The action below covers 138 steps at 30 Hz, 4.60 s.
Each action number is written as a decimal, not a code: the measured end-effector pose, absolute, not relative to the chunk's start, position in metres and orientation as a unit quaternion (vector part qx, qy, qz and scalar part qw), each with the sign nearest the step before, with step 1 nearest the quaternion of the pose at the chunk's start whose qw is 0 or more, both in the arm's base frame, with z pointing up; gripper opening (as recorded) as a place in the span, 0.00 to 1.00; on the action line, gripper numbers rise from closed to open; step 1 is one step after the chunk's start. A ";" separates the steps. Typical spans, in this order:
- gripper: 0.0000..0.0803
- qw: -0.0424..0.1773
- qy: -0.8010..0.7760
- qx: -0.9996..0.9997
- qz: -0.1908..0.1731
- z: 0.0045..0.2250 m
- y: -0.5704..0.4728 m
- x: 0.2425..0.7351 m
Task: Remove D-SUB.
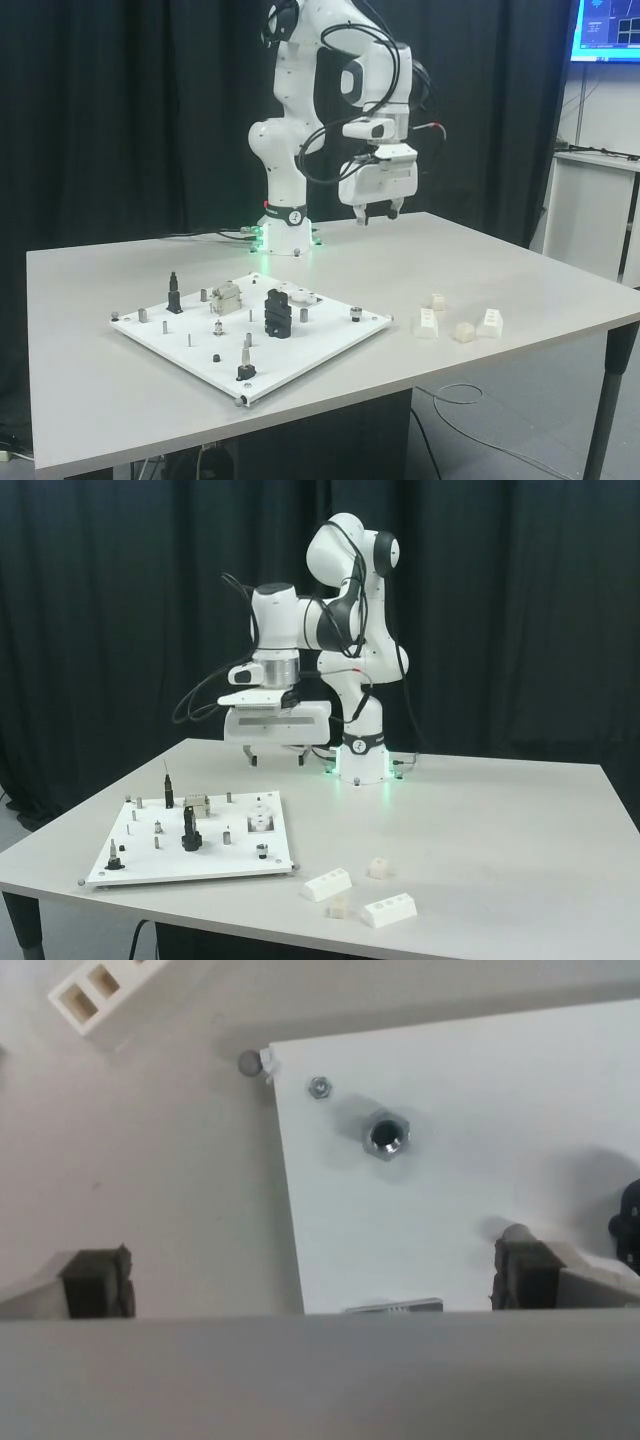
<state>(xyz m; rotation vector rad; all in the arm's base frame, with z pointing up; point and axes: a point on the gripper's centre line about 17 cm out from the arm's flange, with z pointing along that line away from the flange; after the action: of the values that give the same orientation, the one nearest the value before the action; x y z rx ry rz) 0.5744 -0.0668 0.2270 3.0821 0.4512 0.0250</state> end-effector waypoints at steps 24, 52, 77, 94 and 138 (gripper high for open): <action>1.00 0.022 0.176 0.984 0.019 0.223 -0.081 0.582; 1.00 0.029 0.219 0.975 -0.001 0.227 -0.197 0.559; 1.00 0.007 0.211 0.977 -0.038 0.167 -0.252 0.559; 1.00 -0.016 0.231 0.972 -0.052 0.132 -0.265 0.559; 0.88 -0.018 0.226 0.974 -0.033 0.084 -0.280 0.564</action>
<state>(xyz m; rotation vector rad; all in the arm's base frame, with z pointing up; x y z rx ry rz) 0.5640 -0.2797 0.0840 3.0936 0.7167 -0.1061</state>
